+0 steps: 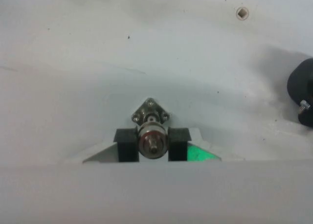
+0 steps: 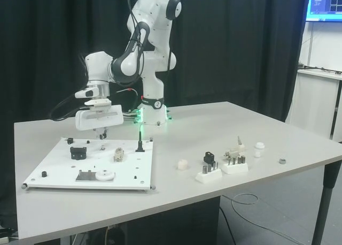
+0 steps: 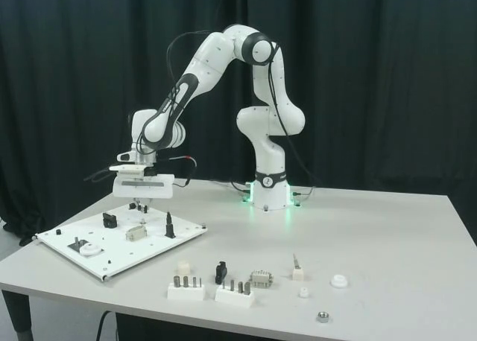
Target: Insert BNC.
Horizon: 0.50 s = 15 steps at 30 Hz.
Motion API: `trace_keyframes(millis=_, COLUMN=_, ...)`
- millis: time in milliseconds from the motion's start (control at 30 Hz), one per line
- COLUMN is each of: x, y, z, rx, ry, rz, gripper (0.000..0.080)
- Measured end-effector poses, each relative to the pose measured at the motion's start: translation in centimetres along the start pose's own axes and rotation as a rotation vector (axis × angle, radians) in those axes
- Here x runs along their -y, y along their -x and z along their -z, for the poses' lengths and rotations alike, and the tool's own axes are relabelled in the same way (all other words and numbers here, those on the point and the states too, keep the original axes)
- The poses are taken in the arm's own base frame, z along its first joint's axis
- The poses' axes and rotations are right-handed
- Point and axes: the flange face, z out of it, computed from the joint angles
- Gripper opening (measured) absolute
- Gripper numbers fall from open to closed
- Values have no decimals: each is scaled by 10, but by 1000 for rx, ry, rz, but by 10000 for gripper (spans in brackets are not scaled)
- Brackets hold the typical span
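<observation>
Black curtains are seen behind the grey table, on which a white board is laid at the arm's side. The gripper is closed on the BNC connector, held between the black fingers just above the board, and directly beyond it, at about 12 o'clock in the wrist view, the flanged socket is found. The connector is judged small, light, stiff and rather slippery metal, so it is best gripped across its round body, with the front end left free.
</observation>
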Motion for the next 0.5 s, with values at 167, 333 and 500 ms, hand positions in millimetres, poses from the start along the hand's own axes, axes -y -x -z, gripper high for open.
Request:
trace_keyframes(millis=167, x=3, y=-2, z=-1, rx=-3, ry=8, rz=8, gripper=124)
trace_keyframes(millis=333, x=5, y=-3, z=-2, rx=-4, ry=19, rz=15, gripper=124)
trace_keyframes(millis=500, x=6, y=-3, z=-4, rx=-3, ry=25, rz=17, gripper=124)
